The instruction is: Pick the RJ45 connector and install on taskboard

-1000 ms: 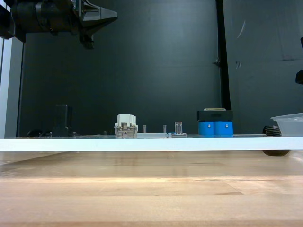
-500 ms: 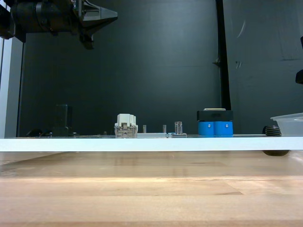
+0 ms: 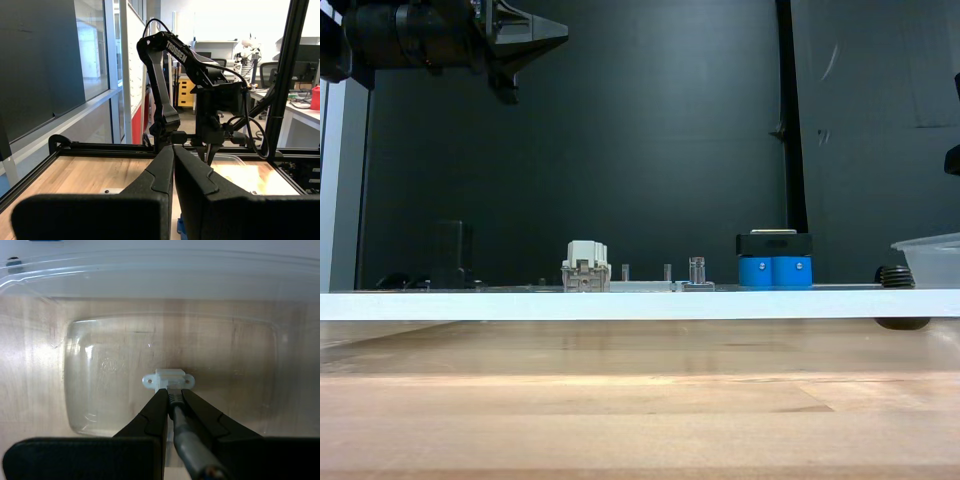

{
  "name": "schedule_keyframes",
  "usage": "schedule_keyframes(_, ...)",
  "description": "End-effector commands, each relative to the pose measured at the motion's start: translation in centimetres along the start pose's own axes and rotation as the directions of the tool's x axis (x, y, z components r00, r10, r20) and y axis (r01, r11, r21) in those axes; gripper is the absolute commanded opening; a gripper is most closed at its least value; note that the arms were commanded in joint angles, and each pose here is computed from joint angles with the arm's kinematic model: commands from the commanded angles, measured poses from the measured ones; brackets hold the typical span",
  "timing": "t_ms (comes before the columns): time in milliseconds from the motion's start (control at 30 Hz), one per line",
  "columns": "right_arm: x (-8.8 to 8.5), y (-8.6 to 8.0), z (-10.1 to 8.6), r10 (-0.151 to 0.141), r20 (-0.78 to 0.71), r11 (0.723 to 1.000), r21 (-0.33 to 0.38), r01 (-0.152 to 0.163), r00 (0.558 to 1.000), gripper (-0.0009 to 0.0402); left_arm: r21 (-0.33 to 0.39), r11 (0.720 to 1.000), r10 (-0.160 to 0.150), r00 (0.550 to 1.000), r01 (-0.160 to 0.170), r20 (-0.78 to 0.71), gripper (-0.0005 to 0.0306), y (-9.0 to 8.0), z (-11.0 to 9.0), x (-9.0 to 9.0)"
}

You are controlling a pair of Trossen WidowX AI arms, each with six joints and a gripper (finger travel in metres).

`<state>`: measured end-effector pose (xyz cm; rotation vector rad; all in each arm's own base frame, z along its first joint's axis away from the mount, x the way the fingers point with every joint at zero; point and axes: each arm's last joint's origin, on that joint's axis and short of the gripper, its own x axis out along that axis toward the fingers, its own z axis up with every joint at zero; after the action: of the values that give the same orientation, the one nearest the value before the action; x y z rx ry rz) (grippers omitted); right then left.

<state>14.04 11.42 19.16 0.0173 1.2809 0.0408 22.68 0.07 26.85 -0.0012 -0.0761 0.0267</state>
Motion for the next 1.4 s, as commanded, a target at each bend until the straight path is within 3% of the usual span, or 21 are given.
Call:
schedule_keyframes(33,-0.5,0.0,0.1,-0.001,0.0,1.0,0.0,0.001,1.0,0.0002,0.0,1.0,0.0,1.0,0.0,0.0,0.0,0.0,0.0,0.0)
schedule_keyframes(633,-3.6,0.1,1.1,0.008,0.011,1.0,0.003,-0.008,1.0,0.0002,0.0,1.0,0.0,1.0,0.0,0.0,0.0,0.0,0.0,0.0)
schedule_keyframes(900,-3.9,0.2,1.2,0.013,0.016,1.0,0.002,-0.013,1.0,0.0002,0.0,1.0,0.0,1.0,0.0,0.0,0.0,0.0,0.0,0.0)
schedule_keyframes(1400,-4.3,3.3,4.9,0.006,0.019,1.0,0.026,-0.006,1.0,0.0002,0.0,1.0,0.0,1.0,0.0,0.0,0.0,0.0,0.0,0.0)
